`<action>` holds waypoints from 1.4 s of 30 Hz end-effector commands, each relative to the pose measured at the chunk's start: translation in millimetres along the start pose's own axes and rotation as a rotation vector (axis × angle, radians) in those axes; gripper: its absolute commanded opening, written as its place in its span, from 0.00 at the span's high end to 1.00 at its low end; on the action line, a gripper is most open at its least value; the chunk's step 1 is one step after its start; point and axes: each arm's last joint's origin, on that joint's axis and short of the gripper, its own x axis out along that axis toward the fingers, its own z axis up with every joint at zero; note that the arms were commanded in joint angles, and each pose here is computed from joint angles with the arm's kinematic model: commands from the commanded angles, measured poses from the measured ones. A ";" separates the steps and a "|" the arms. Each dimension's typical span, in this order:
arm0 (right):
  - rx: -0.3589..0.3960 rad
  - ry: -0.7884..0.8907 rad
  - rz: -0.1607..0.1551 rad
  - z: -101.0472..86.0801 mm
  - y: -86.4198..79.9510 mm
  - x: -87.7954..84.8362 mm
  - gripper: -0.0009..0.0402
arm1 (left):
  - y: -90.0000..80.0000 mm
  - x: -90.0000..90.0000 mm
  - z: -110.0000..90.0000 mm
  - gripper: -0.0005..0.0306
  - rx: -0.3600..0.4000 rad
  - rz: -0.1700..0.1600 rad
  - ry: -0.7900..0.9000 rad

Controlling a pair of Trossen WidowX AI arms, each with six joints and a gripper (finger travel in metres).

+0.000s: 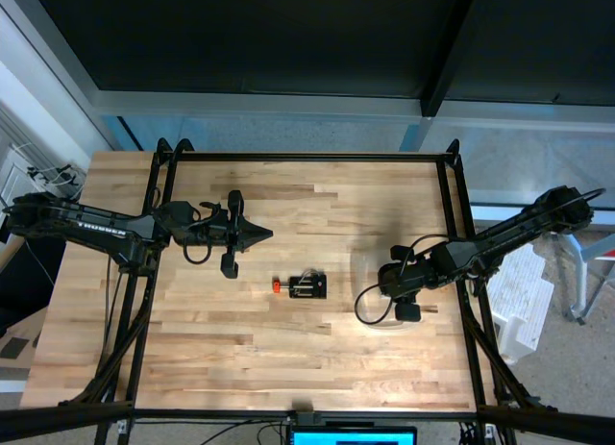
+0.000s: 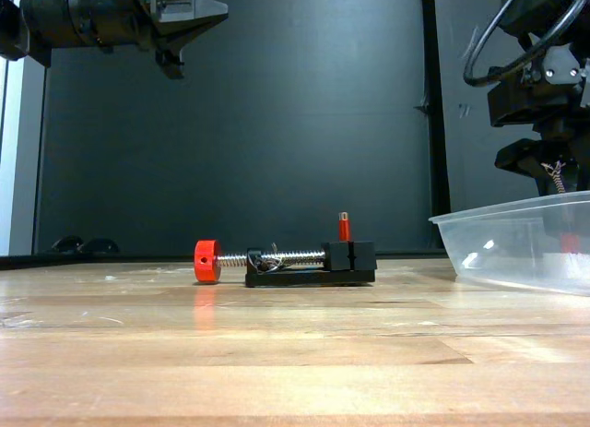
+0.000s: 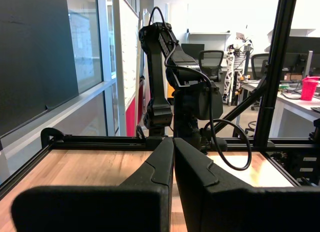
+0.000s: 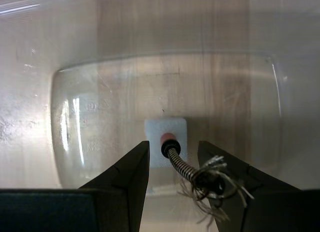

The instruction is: Pick the RCA connector and install on taskboard

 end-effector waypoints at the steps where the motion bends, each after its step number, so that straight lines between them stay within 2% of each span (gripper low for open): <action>1: 0.000 -0.008 0.001 0.2 0.4 0.4 0.65 | 0.0 0.1 0.1 0.98 0.000 0.000 0.000; 3: 0.001 -0.011 -0.013 0.1 0.0 0.5 0.66 | 0.1 0.0 0.2 0.98 0.000 0.000 -0.001; 8: -0.003 0.006 -0.018 0.5 0.9 5.4 0.66 | 0.0 0.1 0.1 0.98 0.000 0.000 0.000; 17: -0.004 0.002 -0.014 1.3 1.8 6.7 0.67 | 0.0 0.1 0.1 0.98 0.000 0.000 0.000; 42: -0.007 0.000 -0.012 1.2 2.0 7.1 0.95 | 0.0 0.1 0.1 0.98 0.000 0.000 0.000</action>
